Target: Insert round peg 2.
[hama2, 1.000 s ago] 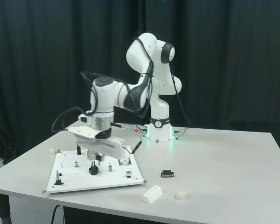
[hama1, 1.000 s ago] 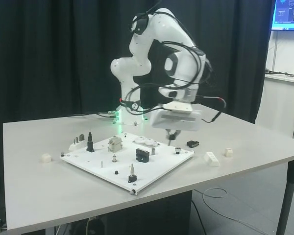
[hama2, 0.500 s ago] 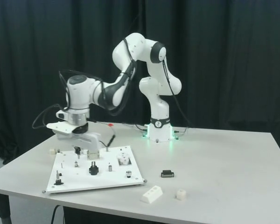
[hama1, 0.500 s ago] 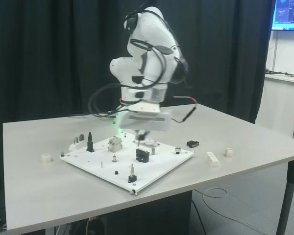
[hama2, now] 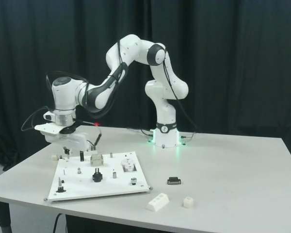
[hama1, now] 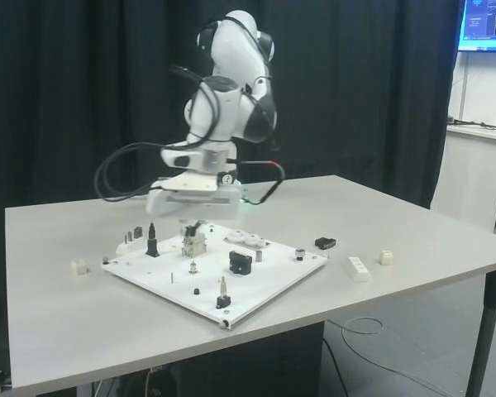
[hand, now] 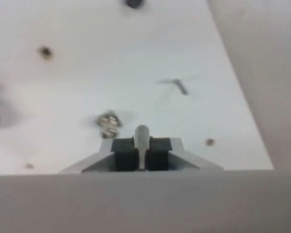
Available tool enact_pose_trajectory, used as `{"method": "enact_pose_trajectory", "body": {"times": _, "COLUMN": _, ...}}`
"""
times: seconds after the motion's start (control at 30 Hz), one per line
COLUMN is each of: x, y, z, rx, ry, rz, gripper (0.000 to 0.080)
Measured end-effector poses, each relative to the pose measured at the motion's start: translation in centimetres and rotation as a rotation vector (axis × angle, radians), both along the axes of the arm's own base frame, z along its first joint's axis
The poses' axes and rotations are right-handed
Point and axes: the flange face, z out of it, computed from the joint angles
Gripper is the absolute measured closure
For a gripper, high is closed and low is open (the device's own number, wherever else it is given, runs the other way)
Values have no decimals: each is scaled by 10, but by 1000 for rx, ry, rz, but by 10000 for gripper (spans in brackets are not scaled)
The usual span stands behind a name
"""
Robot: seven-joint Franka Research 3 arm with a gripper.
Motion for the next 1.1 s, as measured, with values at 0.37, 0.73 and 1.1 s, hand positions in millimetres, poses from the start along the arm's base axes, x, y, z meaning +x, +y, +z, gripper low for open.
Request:
{"method": "enact_pose_trajectory", "body": {"times": 0.37, "x": -37, "y": -52, "z": -14, "rx": 35, "ry": -21, "rz": 32, "gripper": 741}}
{"method": "enact_pose_trajectory", "body": {"times": 0.73, "x": -67, "y": -80, "z": -33, "rx": 64, "ry": -67, "rz": 81, "gripper": 741}}
{"method": "enact_pose_trajectory", "body": {"times": 1.1, "x": -83, "y": -82, "z": -52, "rx": 79, "ry": -90, "rz": 97, "gripper": 741}}
